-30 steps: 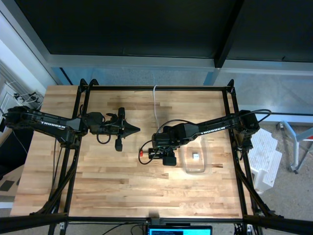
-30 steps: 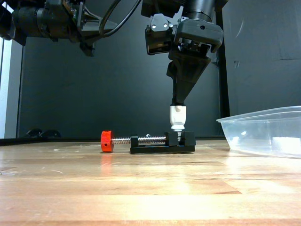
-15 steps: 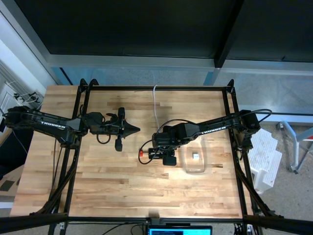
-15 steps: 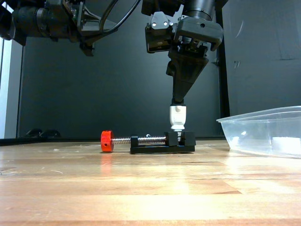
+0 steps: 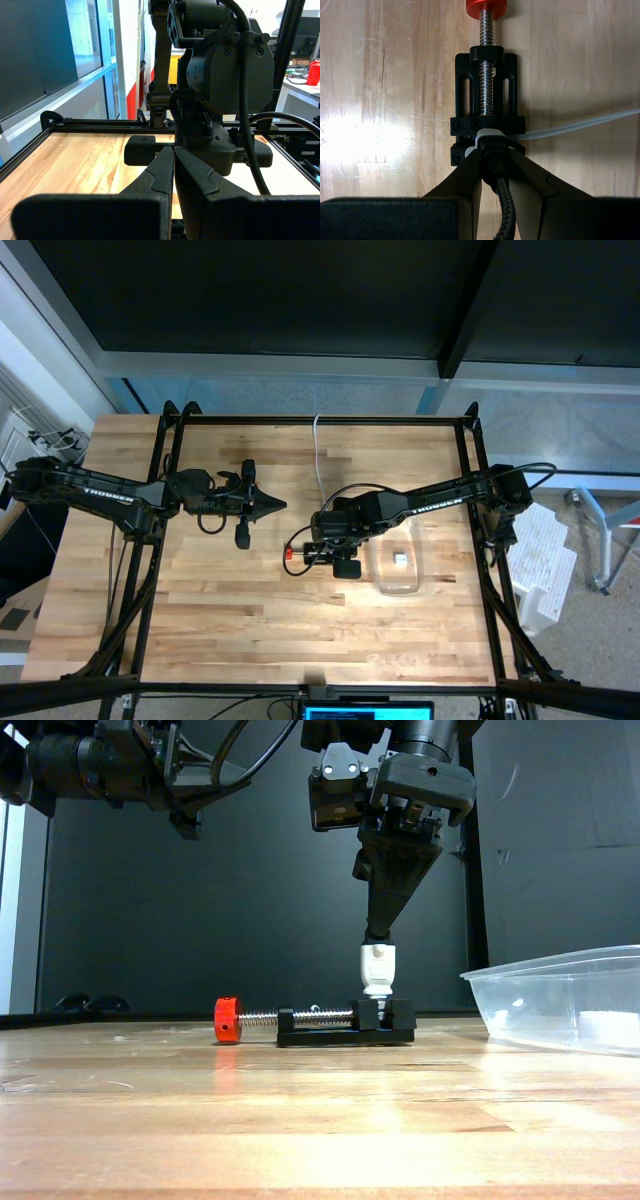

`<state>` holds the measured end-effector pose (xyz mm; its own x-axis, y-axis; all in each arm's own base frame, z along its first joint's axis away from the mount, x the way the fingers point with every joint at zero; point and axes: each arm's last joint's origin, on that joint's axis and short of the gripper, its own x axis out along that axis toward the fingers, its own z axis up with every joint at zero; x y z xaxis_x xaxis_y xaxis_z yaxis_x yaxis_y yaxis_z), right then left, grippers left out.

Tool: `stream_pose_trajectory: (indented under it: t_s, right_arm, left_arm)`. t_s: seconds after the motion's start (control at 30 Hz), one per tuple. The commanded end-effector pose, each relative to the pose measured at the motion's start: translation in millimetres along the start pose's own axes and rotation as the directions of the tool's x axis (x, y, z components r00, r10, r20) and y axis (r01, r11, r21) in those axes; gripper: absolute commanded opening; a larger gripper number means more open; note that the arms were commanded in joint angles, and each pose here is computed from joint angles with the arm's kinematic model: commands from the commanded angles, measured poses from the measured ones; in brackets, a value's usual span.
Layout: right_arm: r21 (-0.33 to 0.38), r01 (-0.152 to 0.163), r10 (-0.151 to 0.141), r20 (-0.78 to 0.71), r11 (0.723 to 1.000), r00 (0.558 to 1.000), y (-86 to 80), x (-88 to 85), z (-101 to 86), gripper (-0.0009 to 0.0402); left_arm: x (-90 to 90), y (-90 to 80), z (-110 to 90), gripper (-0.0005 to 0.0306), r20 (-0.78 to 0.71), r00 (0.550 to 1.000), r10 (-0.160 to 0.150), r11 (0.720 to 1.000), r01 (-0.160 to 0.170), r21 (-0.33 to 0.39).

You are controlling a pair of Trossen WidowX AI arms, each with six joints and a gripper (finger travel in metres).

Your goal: Remove the power plug from the receptacle and place in the container

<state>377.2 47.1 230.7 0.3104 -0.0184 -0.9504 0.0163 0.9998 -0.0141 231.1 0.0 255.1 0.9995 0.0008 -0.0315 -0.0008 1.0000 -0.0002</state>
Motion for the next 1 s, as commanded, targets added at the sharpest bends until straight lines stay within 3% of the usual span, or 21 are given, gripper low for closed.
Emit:
stream_pose_trajectory:
  t_s: [0.03,1.0]
  right_arm:
    - [-0.002,0.001,-0.001,0.004,1.000,1.000,-0.2,-1.9,-0.1,0.0001]
    - [-0.003,0.001,-0.001,0.016,1.000,1.000,-2.5,-21.4,2.8,0.0000]
  left_arm:
    - [0.0,0.0,0.1,0.0000,0.000,1.000,0.000,1.000,0.000,0.000]
    - [0.0,0.0,0.1,0.0000,0.000,1.000,0.000,1.000,0.000,0.000]
